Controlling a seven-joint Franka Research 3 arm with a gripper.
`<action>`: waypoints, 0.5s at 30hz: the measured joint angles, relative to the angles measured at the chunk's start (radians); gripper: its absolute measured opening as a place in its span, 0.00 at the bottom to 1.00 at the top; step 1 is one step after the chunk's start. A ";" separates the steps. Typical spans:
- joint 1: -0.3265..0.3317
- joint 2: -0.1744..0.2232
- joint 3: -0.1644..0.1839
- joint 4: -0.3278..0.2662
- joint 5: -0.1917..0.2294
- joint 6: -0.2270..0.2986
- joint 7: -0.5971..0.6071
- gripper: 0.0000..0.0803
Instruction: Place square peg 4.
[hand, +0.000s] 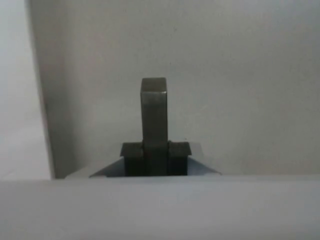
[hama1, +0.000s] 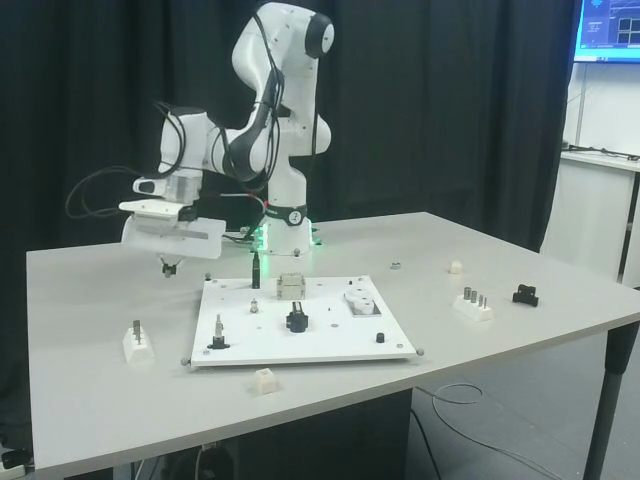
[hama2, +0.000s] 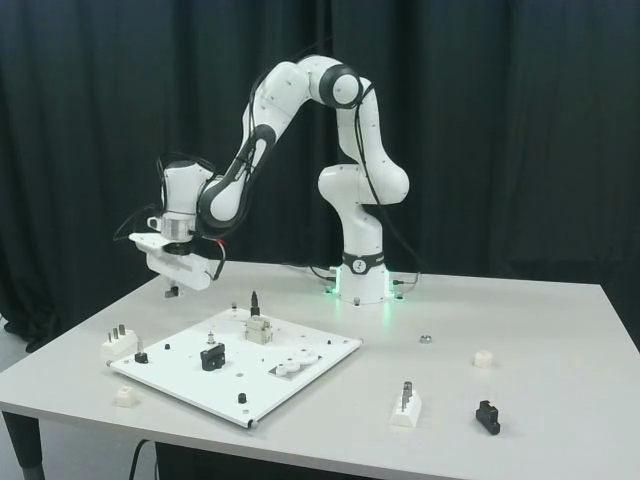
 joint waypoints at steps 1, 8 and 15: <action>-0.002 0.009 0.002 0.003 0.009 0.000 -0.009 0.12; -0.017 0.072 0.013 0.022 0.087 0.000 -0.078 0.12; -0.040 0.120 0.037 0.041 0.167 -0.003 -0.160 0.12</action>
